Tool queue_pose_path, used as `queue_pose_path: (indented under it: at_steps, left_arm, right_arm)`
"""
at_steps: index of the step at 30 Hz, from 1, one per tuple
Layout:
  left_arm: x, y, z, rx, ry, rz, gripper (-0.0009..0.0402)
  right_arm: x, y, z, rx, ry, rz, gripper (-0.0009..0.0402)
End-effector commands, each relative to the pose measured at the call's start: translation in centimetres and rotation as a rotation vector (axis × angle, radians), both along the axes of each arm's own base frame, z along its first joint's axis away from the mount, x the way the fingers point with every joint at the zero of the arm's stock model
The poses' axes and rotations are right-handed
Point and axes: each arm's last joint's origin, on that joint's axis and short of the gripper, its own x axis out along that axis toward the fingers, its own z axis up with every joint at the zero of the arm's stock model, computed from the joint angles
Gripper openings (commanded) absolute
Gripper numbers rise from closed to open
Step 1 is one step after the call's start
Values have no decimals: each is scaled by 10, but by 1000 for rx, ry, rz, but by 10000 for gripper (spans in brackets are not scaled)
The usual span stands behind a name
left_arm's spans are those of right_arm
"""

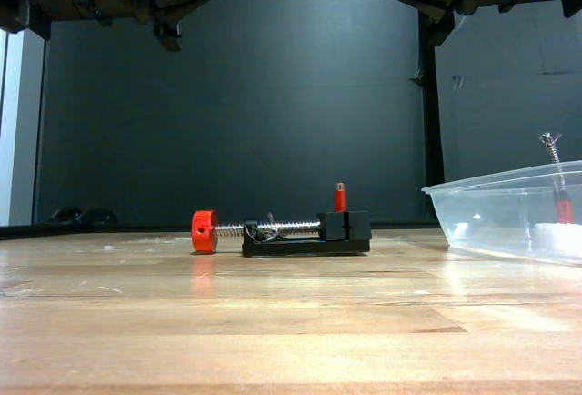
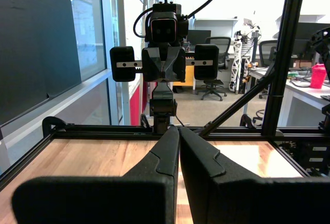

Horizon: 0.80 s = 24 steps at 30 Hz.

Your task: Pick the RCA connector and install on taskboard

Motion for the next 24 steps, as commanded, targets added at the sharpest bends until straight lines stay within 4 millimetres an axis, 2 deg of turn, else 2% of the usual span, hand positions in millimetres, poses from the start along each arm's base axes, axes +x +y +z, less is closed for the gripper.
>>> queue_pose_path:
  at_steps: [1,18,24]
  left_arm:
    - [0,0,0,0,0,0,0]
    - [0,0,0,0,0,0,0]
    - [0,0,0,0,0,0,0]
  right_arm:
    - [0,0,2,0,-19,8,0]
    - [-1,0,1,47,-13,8,0]
    - [-4,1,3,52,122,12,0]
